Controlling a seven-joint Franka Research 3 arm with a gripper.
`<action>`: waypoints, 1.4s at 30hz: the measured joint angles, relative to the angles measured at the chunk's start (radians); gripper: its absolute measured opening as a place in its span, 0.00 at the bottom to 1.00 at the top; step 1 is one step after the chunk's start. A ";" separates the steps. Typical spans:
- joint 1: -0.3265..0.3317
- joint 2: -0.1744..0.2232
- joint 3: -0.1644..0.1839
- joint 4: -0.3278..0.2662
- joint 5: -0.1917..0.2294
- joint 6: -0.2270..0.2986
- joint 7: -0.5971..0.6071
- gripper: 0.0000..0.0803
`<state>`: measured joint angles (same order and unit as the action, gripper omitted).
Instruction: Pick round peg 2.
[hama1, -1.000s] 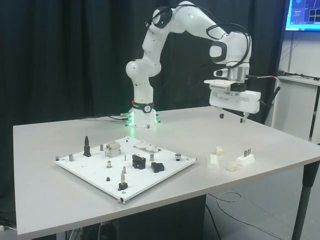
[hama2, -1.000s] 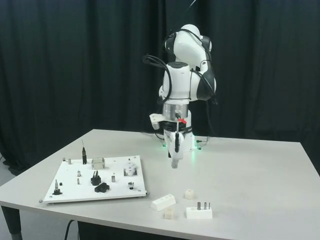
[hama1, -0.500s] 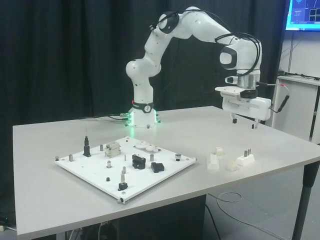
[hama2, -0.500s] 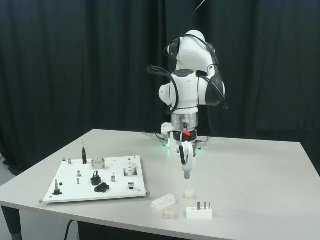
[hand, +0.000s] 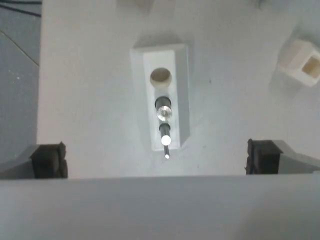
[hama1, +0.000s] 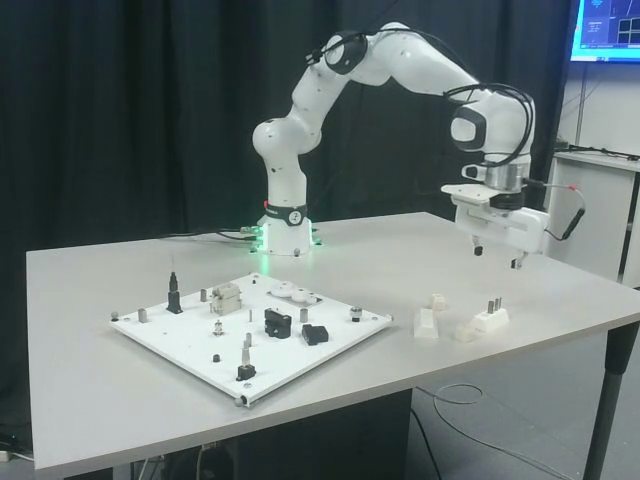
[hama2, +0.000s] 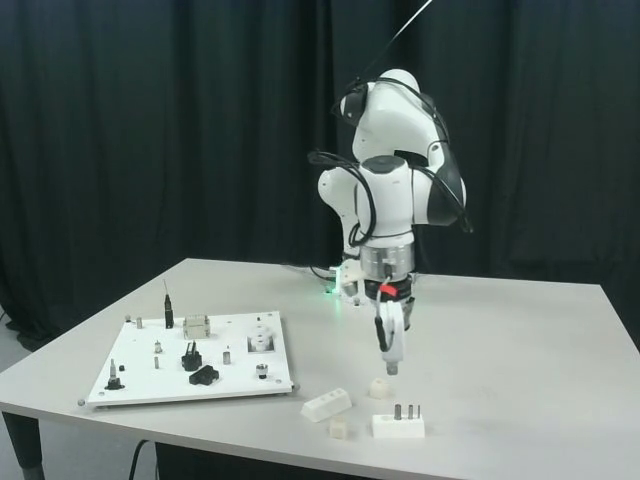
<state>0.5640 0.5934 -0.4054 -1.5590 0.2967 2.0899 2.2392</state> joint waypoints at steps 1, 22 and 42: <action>0.004 0.002 0.000 0.000 0.000 0.000 0.004 1.00; 0.102 0.066 -0.076 0.001 0.028 0.012 0.039 1.00; 0.117 0.118 -0.095 0.000 0.071 0.026 0.028 1.00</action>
<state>0.6808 0.7110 -0.5008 -1.5588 0.3677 2.1155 2.2671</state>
